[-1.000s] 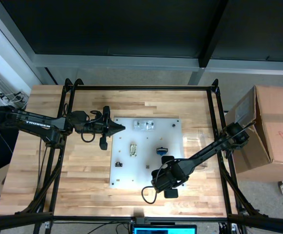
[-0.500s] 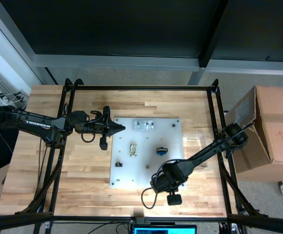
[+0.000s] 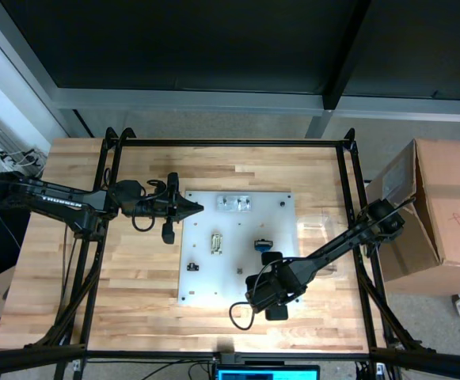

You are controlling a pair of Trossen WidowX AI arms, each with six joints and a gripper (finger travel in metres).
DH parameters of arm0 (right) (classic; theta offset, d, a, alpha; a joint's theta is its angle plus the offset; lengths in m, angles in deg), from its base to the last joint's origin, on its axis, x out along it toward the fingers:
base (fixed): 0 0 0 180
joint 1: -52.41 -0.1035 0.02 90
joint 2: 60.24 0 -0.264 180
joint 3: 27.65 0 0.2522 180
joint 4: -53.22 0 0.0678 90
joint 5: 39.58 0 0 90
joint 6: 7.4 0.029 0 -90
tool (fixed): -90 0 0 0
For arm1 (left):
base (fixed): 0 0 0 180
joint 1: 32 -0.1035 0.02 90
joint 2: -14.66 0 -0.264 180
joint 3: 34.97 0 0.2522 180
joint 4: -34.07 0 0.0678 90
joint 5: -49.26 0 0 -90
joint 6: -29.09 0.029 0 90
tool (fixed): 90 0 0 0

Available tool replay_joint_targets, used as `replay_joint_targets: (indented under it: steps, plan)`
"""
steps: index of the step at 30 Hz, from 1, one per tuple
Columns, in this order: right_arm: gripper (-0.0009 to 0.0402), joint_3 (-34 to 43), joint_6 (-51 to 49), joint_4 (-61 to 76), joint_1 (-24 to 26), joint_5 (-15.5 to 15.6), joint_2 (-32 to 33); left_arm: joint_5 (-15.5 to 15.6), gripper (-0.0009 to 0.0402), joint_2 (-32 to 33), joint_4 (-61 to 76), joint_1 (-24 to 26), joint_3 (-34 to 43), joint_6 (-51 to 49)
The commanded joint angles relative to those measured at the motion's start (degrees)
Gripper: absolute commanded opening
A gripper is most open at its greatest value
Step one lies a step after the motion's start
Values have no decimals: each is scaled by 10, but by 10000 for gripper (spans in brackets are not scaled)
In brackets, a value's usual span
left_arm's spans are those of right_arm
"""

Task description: Pick the M12 nut and place it on its threads and fasten

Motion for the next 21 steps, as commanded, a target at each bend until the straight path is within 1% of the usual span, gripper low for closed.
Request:
replay_joint_targets:
  steps: [1, 2, 3, 4, 6, 7, 8, 9, 10, 11, 12, 15, 17, 19, 21]
  plan:
    - [0, 0, 0, -1, 0, 2, 0, 0, 0, 0, 0, 0, 0, 0]
    - [0, 0, 0, -2, 0, 9, 0, 0, 0, 0, 0, 0, 0, 0]
    - [0, 0, -1, -3, 0, 27, 0, 0, 0, 0, 0, 0, 0, 0]
    - [0, 0, -3, -4, 0, 56, 0, 0, 0, 0, 0, 0, 0, 0]
    - [0, 0, -23, -9, 0, 129, 0, 0, 0, 0, 0, 0, 0, 0]
    - [0, 0, -32, -10, 0, 152, 1, 0, 0, 0, 0, 0, 0, 0]
    - [0, 0, -36, -7, 0, 164, 1, 0, 0, 0, 0, 0, 0, 0]
    - [0, 0, -37, -3, 0, 165, 1, 0, 0, 0, 0, 0, 0, 0]
    - [0, 0, -37, 1, 0, 162, 0, 0, 0, 0, 0, 0, 0, 0]
    - [0, 0, -36, 7, 0, 149, 0, 0, 0, 0, 0, 0, 0, 0]
    - [0, 0, -29, 11, 0, 129, 0, 0, 0, 0, 0, 0, 0, 0]
    - [0, 0, -13, 24, 0, 54, 0, 0, 0, 0, 0, 0, 0, 0]
    - [0, 0, -4, 26, 0, 21, 0, 0, 0, 0, 0, 0, 0, 0]
    - [0, 0, 2, 21, 0, -5, 0, 0, 0, 0, 0, 0, 0, 0]
    - [0, 0, 3, 10, 0, -7, 1, 0, 0, 0, 0, 0, 0, 0]
